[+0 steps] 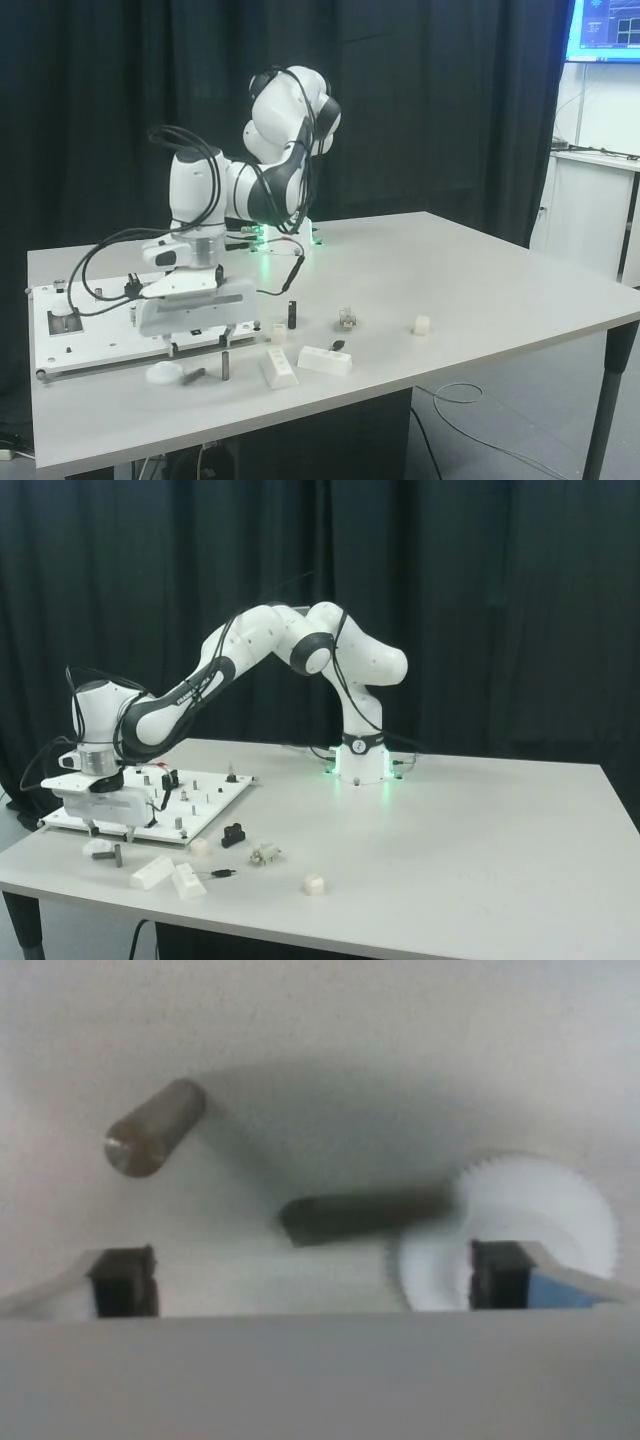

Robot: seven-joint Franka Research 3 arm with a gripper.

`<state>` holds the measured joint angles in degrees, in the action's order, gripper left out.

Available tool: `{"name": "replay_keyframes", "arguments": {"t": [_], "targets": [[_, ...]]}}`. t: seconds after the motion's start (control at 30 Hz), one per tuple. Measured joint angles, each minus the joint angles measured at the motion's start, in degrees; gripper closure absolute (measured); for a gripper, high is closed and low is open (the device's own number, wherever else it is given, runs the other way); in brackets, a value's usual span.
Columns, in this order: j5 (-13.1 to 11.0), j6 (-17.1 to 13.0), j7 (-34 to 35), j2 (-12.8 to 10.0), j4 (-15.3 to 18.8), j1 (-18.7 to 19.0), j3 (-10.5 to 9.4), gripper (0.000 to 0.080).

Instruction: Remove square peg 4.

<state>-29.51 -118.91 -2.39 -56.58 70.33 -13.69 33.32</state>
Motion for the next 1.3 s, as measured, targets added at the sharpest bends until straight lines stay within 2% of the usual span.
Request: {"name": "replay_keyframes", "arguments": {"t": [0.03,0.2,0.23,0.5,1.3], "targets": [[0.1,0.4,0.0,0.0,-0.3,0.0,0.17,0.0061],[0.5,2.9,0.2,0.1,-2.1,0.0,0.87,0.0061],[0.5,3.3,0.3,0.1,-2.4,0.0,0.98,0.0017],[0.7,5.8,0.8,0.1,-4.3,-0.1,1.39,0.0005],[0.8,7.6,0.9,0.3,-5.4,-0.1,1.77,0.0003]]}}
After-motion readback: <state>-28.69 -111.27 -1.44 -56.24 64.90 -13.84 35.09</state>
